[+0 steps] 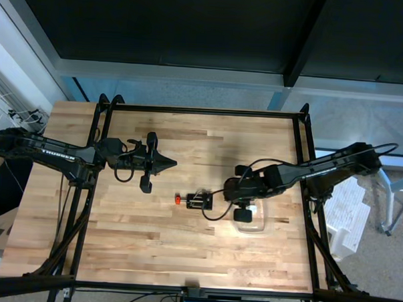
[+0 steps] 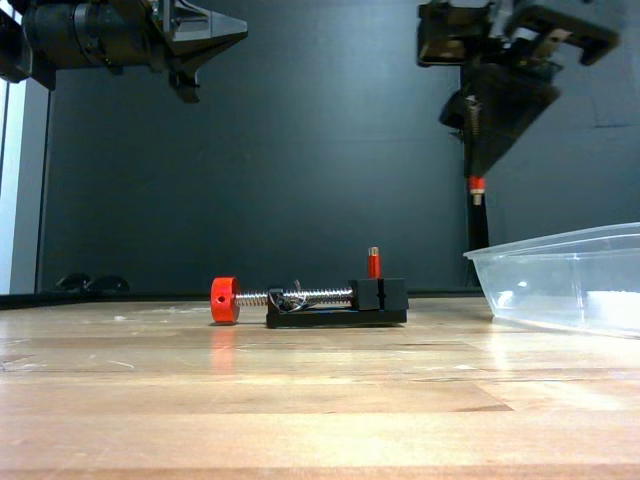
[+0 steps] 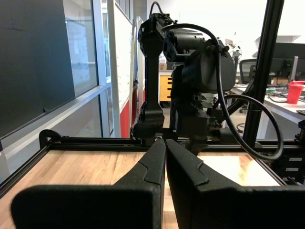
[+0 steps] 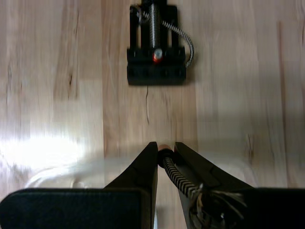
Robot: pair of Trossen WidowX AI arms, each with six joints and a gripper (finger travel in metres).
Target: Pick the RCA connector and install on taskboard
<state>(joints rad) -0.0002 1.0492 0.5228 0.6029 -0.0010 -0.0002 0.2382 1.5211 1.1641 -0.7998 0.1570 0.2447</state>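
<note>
Aloft, right gripper (image 4: 166, 147) tight on the RCA connector (image 2: 477, 187) near the taskboard (image 4: 156, 71); left gripper (image 3: 165, 141) together, high at left.

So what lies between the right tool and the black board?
Only bare table before the board, in the right wrist view; the right tool holds the plug above. The left tool hangs parked at left.

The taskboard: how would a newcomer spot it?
On the wooden table, look near the middle, between the left gripper, shut and raised at the left, and the right gripper, raised over the rim of the clear tray, pinching the RCA connector. The taskboard is the small black block lying there; it alone has a red knob at one end.
</note>
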